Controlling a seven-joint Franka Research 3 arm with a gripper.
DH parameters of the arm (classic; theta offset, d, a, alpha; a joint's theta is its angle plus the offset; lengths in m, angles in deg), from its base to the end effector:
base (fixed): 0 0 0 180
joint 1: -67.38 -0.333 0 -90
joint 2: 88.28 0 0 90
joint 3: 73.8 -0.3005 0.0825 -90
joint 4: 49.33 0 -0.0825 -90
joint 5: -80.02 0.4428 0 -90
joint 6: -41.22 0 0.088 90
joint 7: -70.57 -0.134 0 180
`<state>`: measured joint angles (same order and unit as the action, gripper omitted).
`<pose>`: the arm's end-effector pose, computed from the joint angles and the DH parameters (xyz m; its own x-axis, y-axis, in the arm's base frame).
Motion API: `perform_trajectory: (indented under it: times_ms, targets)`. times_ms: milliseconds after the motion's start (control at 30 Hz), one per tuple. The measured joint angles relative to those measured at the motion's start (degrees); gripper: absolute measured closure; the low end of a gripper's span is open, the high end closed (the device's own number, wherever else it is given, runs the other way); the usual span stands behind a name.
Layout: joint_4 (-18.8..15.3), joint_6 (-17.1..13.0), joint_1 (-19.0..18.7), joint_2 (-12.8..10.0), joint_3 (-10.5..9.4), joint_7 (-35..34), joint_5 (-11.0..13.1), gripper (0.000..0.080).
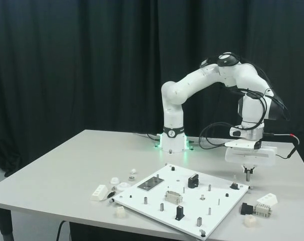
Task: Place round peg 4.
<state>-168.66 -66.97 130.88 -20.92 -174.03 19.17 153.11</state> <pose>0.4539 0.3838 0.1737 0.6549 -0.7557 0.0028 -0.7555 -0.6545 0.0284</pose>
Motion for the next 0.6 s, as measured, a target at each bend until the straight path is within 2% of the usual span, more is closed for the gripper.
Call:
perform_trajectory:
  times_ms: [333,600]
  targets:
    - [-0.5,-1.5,0.0,0.0,-1.39,0.0,1.3,0.0655]
    - [-0.5,-1.8,0.0,0.0,-1.66,-0.1,1.4,0.0655]
